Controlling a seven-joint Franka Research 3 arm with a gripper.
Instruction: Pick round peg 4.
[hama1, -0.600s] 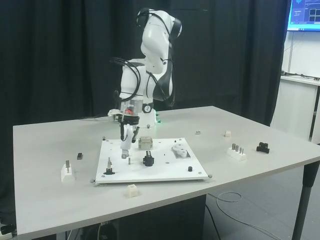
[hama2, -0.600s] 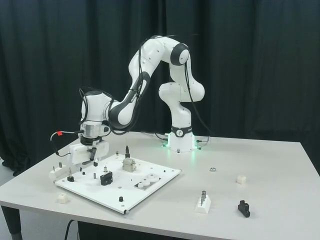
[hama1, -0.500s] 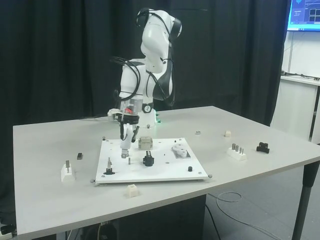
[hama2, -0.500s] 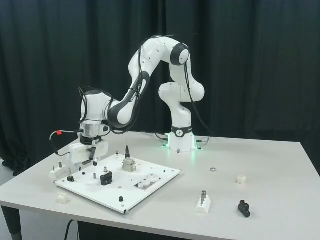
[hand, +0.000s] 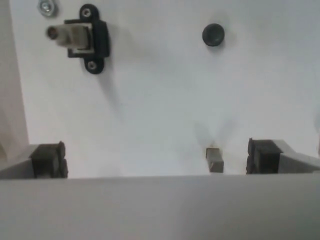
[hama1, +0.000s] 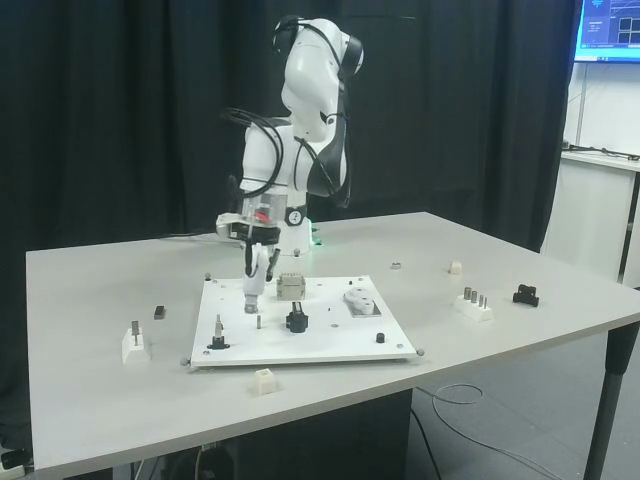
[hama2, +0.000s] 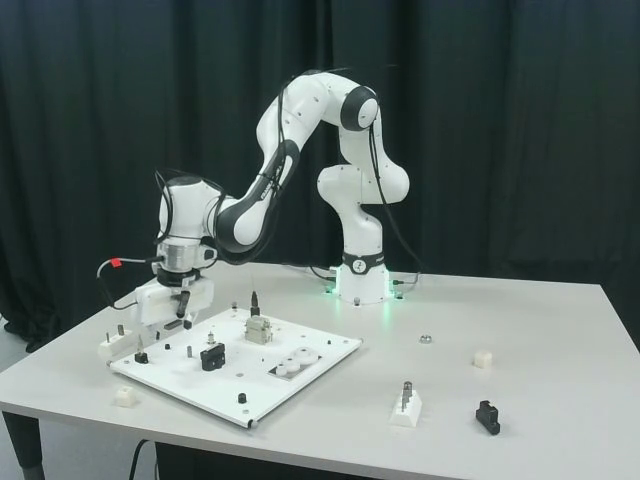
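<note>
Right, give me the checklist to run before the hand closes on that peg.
1. Hand open: ok, the fingers stand wide apart.
2. Peg between the fingers: ok.
3. Peg centred in the gap: not ok, it sits close to one finger.
4. Fingertips low enough on the peg: cannot tell.
5. Neighbours out of the way: ok, the black bracket and black knob lie well apart on the white board.
6. This is peg 4: cannot tell, no marking shows.

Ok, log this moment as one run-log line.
task: pick round peg 4 | tool: open, empty, above white board | peg: upright between fingers, nearer one | grasp: not yet
</note>
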